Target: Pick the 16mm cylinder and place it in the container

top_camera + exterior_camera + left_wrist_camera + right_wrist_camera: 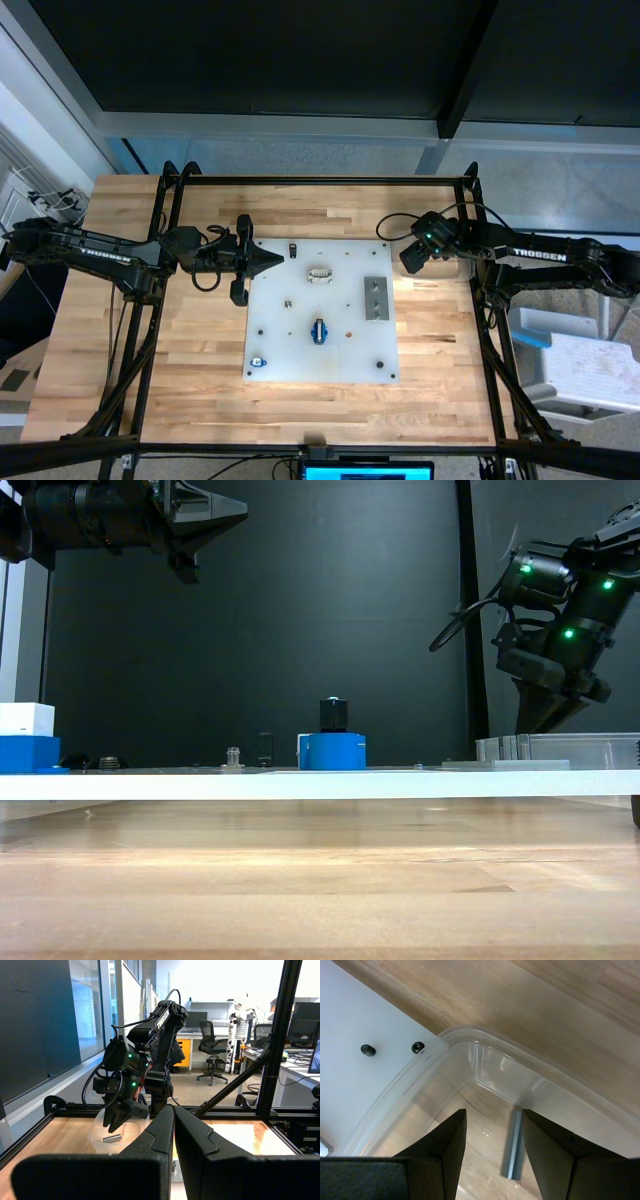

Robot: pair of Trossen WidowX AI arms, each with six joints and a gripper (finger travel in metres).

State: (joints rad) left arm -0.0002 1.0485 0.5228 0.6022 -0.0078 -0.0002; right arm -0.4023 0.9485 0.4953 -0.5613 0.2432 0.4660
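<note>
16mm cylinder (512,1145) lies in the container (475,1035); we see right gripper (493,1112) over it, fingers apart, left gripper (173,1110) pinched together above the board (320,300) edge.

From six o'clock, the high camera looks down and the low camera level across the board (300,335) toward twelve; the camera on the left gripper (173,1108), at nine, faces three, and the one on the right gripper (494,1112) looks closely into the container (485,1035) that both show.
</note>
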